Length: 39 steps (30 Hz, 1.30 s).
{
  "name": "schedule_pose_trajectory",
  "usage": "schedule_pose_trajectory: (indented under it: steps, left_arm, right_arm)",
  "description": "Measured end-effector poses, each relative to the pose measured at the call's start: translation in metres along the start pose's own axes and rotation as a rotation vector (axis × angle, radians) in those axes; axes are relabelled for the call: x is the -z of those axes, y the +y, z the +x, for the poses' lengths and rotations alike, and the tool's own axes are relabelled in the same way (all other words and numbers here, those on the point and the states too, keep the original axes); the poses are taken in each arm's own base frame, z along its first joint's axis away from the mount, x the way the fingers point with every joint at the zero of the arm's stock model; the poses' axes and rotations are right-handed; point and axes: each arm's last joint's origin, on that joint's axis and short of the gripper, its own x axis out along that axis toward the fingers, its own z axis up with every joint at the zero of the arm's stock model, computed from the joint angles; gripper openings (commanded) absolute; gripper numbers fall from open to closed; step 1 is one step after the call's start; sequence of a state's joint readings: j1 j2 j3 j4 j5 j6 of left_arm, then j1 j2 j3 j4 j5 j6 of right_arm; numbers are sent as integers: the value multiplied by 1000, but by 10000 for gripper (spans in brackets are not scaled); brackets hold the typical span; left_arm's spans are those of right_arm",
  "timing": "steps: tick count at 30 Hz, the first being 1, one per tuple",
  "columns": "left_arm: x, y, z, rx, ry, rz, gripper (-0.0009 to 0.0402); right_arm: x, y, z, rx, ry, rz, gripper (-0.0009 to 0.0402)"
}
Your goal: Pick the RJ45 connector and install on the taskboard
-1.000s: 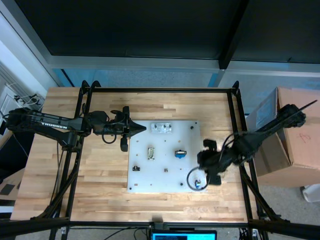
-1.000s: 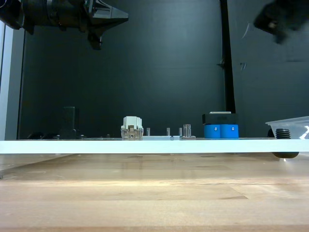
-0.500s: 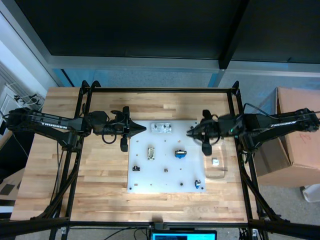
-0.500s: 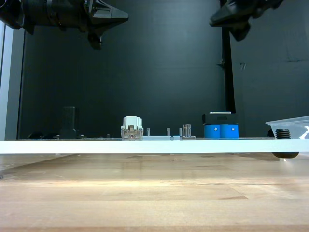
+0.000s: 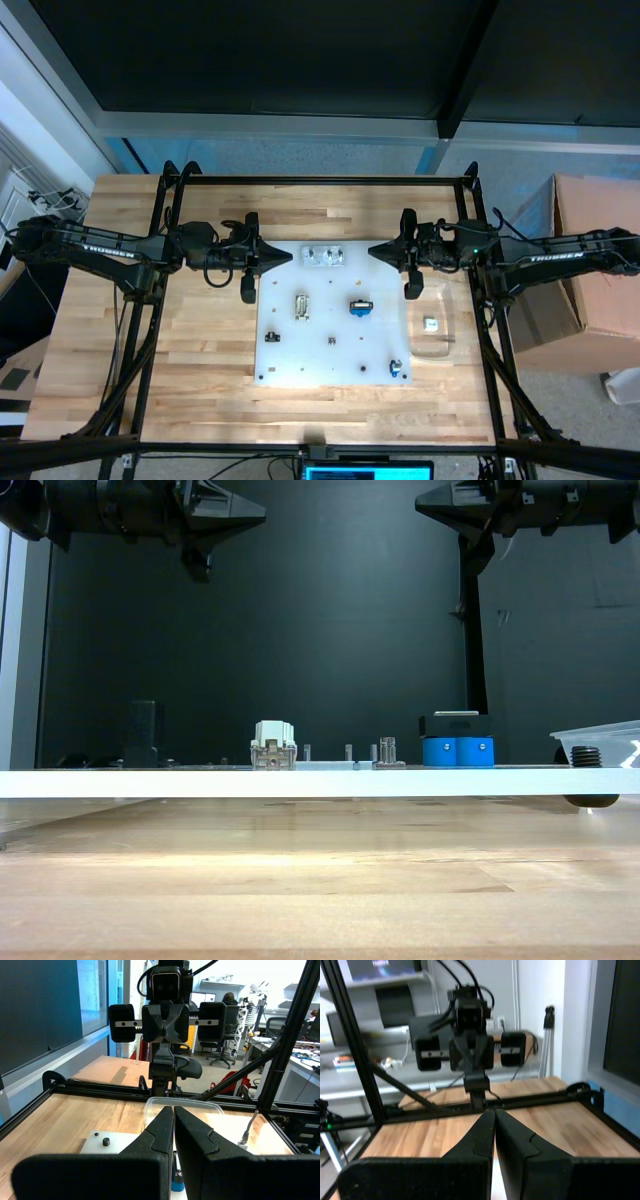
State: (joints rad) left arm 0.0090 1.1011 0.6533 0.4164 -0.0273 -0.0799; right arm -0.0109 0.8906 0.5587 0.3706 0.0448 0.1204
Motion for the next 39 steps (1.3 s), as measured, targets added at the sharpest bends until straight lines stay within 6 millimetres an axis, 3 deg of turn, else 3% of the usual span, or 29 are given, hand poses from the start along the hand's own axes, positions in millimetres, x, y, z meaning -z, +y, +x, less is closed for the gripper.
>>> schedule_pose_trajectory:
  steps: [8, 39]
  left_arm:
    - [0, 0, 0, 0, 0, 0, 1]
    - [0, 0, 0, 0, -1, 0, 1]
  right_arm:
    - [11, -7, -1, -4, 9, -1, 0]
    - [11, -7, -1, -11, 12, 0, 0]
